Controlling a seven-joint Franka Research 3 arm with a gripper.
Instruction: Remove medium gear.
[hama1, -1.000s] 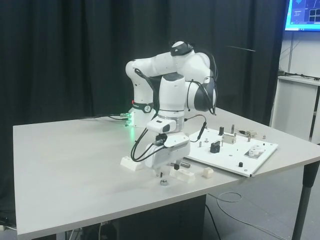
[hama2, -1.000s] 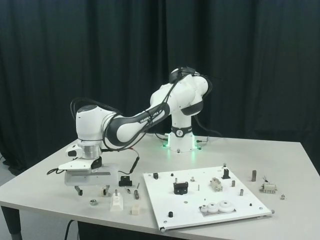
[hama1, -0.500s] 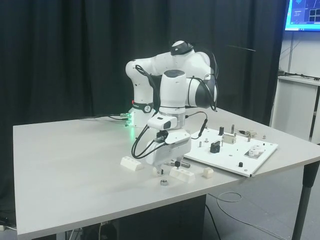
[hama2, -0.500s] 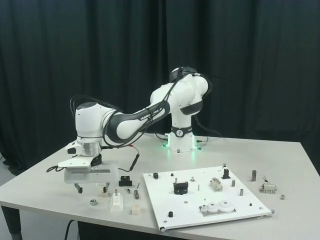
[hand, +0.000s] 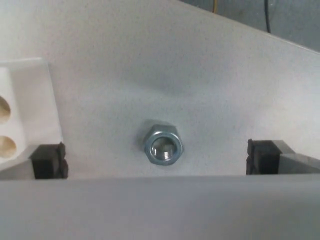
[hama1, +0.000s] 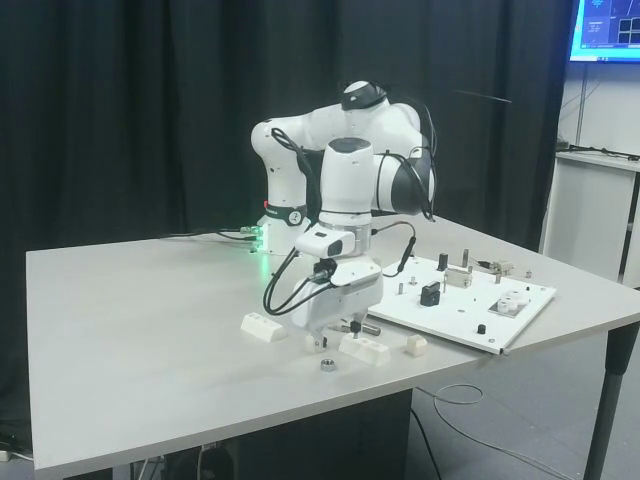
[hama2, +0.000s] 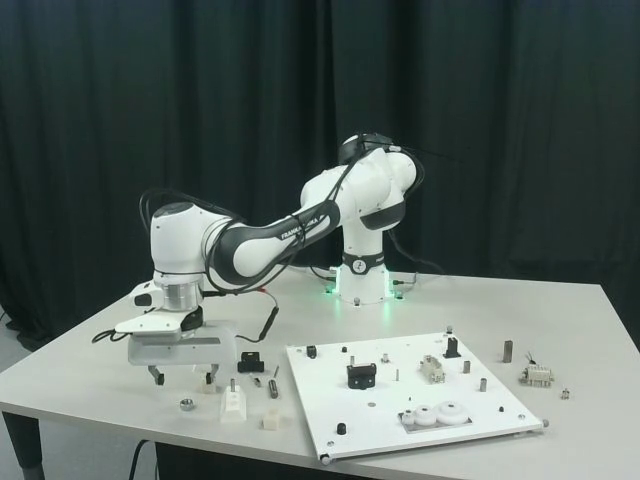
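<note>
Black curtains back a grey table (hama2: 90, 350) where the white Franka arm's gripper (hama2: 183, 376) hangs near the front left edge, its black-tipped fingers (hand: 49, 161) spread wide over a small hexagonal metal nut (hand: 163, 142) lying untouched on bare tabletop. Well apart, to the right, the white medium gear (hama2: 426, 415) sits on the white square assembly board (hama2: 330, 405), beside its front edge.
</note>
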